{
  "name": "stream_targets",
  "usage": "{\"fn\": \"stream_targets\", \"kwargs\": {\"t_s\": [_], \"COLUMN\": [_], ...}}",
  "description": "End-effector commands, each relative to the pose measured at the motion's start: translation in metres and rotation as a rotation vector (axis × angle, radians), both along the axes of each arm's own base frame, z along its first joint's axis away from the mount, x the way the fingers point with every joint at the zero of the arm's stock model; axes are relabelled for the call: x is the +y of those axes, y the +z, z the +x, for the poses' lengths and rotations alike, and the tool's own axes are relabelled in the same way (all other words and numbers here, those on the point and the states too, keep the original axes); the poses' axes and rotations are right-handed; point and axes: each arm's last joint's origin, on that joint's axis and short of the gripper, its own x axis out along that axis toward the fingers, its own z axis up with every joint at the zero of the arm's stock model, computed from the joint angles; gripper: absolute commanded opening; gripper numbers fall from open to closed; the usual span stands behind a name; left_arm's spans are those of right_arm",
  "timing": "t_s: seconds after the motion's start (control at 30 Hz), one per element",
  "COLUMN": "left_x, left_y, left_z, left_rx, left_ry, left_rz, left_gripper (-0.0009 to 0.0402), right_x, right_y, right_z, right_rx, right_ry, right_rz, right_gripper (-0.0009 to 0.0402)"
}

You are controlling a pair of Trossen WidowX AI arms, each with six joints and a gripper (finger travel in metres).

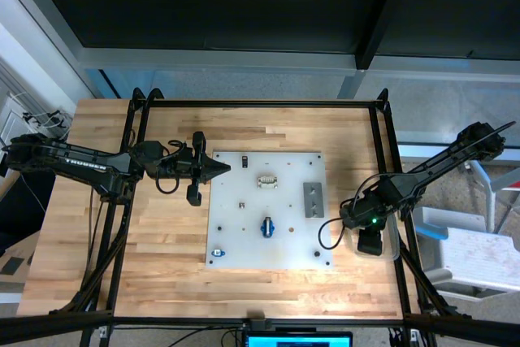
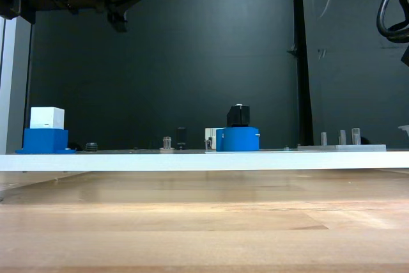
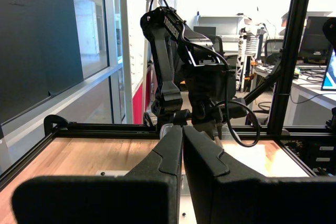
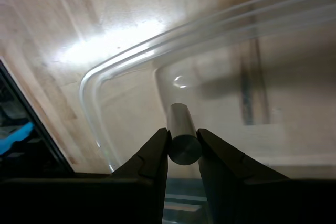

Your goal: Pick the 16mm cylinder and place it in the container

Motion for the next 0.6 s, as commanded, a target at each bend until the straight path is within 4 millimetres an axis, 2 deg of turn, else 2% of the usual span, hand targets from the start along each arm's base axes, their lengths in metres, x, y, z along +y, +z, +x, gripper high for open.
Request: {"fn": "stream_targets", "kwargs": {"t_s": [0.03, 0.6], "left_x": [0.0001, 0.0], "left_y": [0.0, 0.0], "left_z": [0.0, 0.0], "left_rx": [0.0, 0.0], "left_ry": [0.0, 0.0], "left_rz": [0.0, 0.0], "left_gripper": [0.0, 0.0], "right_x": [0.0002, 0.0007], "right_y": [-0.0023, -0.0038], "right_z": [0.0002, 0.002], "right_rx": [-0.004, -0.03], "right_ry": [0.0, -0.005], "right_rz": [0.004, 0.005], "right_gripper": [0.0038, 0.0144]}}
